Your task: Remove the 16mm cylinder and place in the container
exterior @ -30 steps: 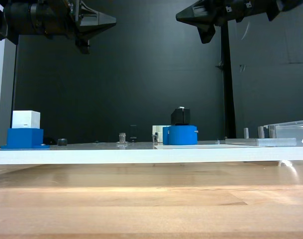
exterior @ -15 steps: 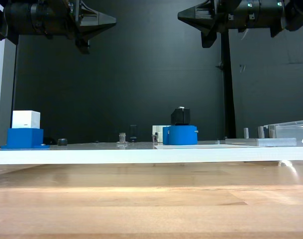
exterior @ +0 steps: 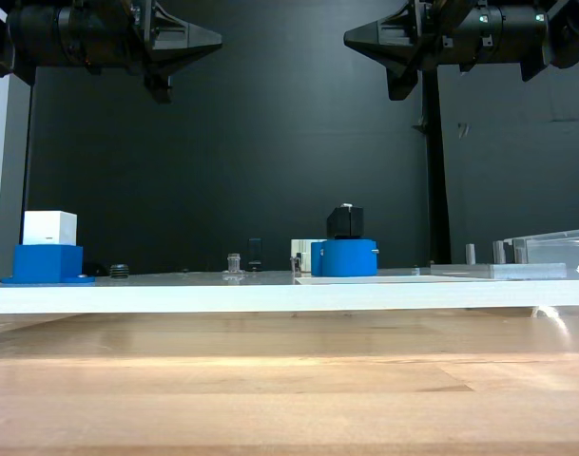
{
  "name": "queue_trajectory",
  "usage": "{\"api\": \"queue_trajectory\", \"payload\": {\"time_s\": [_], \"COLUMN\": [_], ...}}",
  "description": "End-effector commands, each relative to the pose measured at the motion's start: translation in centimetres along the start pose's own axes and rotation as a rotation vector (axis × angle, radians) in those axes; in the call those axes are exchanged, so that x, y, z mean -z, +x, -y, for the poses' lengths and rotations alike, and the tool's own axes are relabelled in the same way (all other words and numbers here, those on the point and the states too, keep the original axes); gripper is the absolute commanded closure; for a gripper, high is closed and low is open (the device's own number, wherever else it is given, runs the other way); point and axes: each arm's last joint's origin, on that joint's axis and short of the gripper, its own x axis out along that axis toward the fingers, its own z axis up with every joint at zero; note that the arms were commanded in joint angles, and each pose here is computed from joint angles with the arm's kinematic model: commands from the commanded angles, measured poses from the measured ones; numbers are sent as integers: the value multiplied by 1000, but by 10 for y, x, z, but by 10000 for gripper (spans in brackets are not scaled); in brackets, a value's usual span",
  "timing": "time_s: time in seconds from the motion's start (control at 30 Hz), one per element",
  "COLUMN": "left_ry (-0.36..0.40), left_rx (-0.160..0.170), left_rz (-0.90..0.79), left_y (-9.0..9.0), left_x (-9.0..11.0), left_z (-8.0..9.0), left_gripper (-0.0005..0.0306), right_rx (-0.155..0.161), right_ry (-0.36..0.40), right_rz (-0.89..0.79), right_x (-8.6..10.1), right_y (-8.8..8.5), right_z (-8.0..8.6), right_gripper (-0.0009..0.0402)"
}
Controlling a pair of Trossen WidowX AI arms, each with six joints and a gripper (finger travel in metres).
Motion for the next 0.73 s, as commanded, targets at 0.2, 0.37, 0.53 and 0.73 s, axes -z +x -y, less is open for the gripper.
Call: {"api": "queue_trajectory", "payload": {"time_s": [0.2, 0.37, 0.53, 0.73], "left_ry": [0, 0, 0, 0], "left_rx": [0, 0, 0, 0], "left_rz": [0, 0, 0, 0], "left_y": [0, 0, 0, 0], "left_x": [0, 0, 0, 0], "left_z": [0, 0, 0, 0], "left_gripper": [300, 300, 300, 300], "right_rx": [-5, -4, -4, -3], "right_ry": [2, -1, 0, 0], "right_rz": [-4, -4, -11, -19], "right_x": [0, 0, 1, 2], "right_y": [0, 0, 0, 0], "right_z": [-1, -1, -1, -1], "right_gripper": [393, 393, 393, 393]}}
